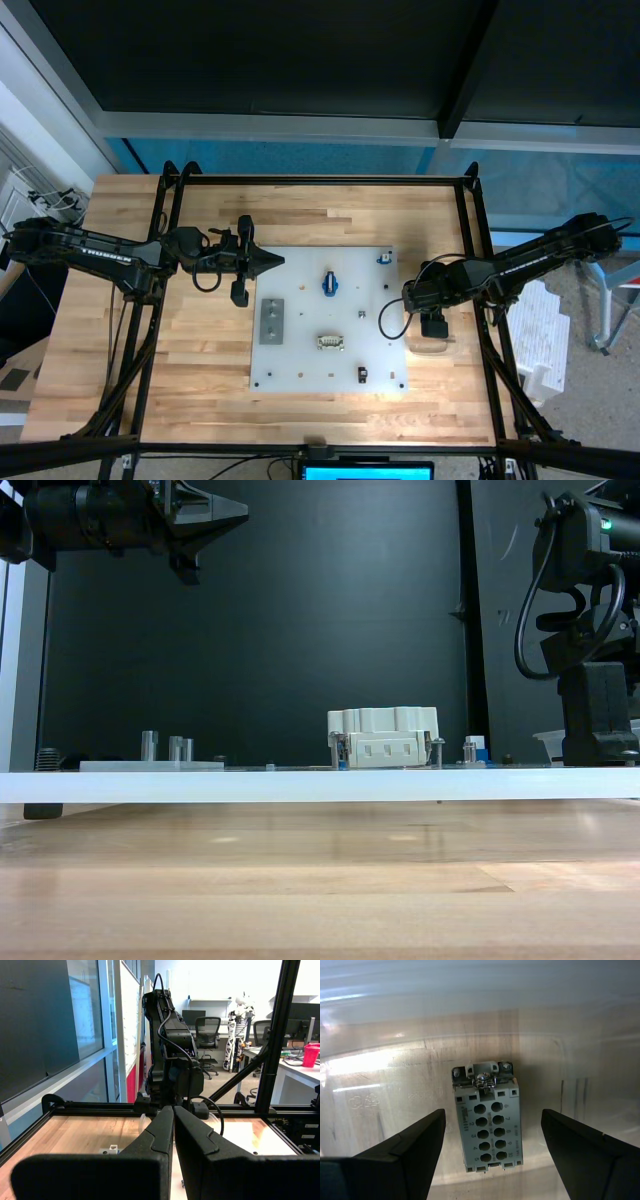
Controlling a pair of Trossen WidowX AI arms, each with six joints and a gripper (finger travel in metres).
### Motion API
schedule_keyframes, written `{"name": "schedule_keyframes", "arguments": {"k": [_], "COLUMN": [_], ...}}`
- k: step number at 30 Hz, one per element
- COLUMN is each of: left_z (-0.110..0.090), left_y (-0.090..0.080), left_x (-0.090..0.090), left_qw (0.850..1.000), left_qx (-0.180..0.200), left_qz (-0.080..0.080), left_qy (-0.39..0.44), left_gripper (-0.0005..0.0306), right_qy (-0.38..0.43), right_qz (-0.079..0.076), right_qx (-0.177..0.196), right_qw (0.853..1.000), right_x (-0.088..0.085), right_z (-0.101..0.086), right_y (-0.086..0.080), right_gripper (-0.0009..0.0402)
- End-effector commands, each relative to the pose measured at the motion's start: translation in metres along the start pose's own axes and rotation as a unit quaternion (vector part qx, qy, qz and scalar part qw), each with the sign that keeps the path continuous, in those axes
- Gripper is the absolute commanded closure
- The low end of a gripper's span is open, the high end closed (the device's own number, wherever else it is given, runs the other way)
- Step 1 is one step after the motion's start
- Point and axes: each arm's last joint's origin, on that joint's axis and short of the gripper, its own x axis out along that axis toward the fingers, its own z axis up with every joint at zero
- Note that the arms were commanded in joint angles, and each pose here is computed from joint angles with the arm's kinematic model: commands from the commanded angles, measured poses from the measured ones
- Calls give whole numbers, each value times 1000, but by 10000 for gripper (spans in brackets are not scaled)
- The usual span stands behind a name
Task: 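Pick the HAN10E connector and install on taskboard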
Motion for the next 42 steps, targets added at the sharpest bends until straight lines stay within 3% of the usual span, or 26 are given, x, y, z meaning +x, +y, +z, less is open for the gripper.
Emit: {"name": "schedule_keyframes", "arguments": {"k": [1,27,33,42], "left_z": [0,0,0,0], "left_y": [0,0,0,0], "left_x": [0,0,0,0], "left_qw": [1000,1000,1000,1000], "left_qx": [0,0,0,0], "left_qz": [0,0,0,0], "left_qy": [0,0,0,0], "left_gripper": [300,300,300,300], "right_qy": [1,-8,-7,7], "right_qz": [0,4,4,-1], "right_qx": [0,1,-1,-2], "right_qw": [1000,1000,1000,1000], "right_x": [1,-5,-23,-69], "right_z": [1,1,4,11], "right_y": [0,0,-1,-4], "right_gripper": [151,344,366,369]}}
